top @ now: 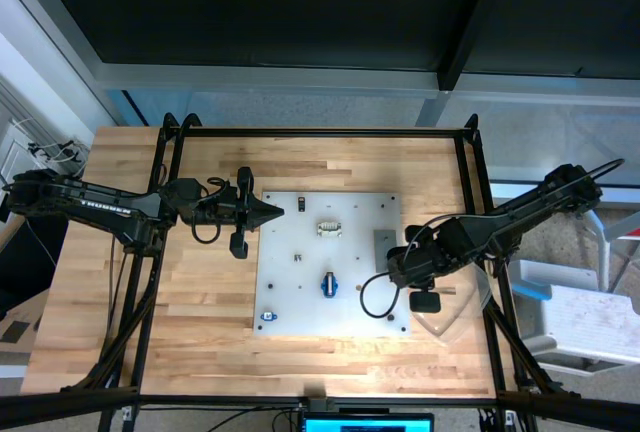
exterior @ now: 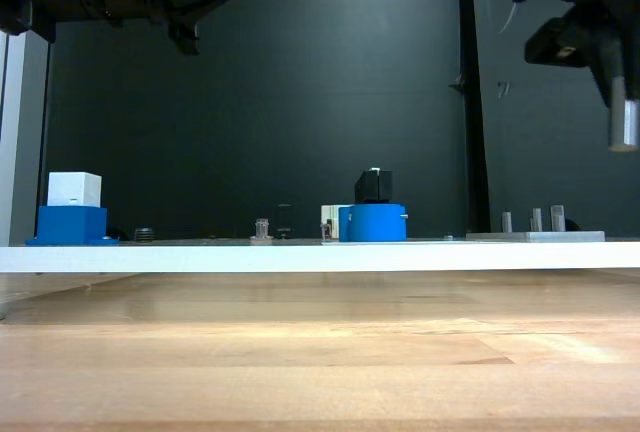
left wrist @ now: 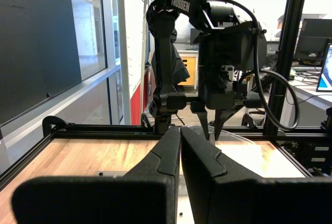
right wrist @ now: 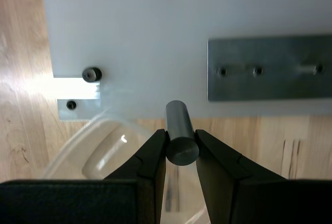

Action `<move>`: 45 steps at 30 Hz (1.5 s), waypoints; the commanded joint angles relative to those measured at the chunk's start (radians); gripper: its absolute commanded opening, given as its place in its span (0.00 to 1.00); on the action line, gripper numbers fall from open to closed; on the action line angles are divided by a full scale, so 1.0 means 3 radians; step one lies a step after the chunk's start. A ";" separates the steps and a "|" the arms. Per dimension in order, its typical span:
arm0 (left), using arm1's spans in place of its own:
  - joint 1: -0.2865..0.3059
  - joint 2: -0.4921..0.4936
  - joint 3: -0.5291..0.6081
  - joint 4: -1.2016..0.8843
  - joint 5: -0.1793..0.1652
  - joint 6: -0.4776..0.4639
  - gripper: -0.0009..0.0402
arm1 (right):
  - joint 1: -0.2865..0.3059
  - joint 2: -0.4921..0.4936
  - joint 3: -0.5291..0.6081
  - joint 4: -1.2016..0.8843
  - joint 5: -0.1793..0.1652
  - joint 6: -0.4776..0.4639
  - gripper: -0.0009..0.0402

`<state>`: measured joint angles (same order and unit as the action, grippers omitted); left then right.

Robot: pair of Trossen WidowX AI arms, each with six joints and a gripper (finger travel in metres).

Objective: Pick the 16mm cylinder and place it in the container

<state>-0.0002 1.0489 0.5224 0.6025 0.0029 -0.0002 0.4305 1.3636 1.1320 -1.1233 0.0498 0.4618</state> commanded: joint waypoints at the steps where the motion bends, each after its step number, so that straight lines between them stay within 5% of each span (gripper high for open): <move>1: 0.0000 0.0000 0.0001 0.0000 0.0001 0.0001 0.02 | 0.0051 -0.0062 -0.0079 -0.0037 0.0004 0.0112 0.12; 26: 0.0001 0.0000 0.0001 0.0000 0.0001 0.0001 0.02 | 0.0674 -0.0590 -0.0581 -0.0050 -0.0013 0.1054 0.12; 31: 0.0000 0.0000 0.0001 0.0000 0.0001 0.0000 0.02 | 0.0698 -0.0679 -0.0725 0.0156 -0.0264 0.1067 0.12; 40: 0.0000 0.0000 0.0001 0.0000 0.0001 0.0000 0.02 | 0.0715 -0.0707 -0.1025 0.0556 -0.0505 0.1139 0.12; 45: 0.0000 0.0000 0.0001 0.0000 0.0001 0.0001 0.02 | 0.0720 -0.0707 -0.1073 0.0646 -0.0534 0.1139 0.12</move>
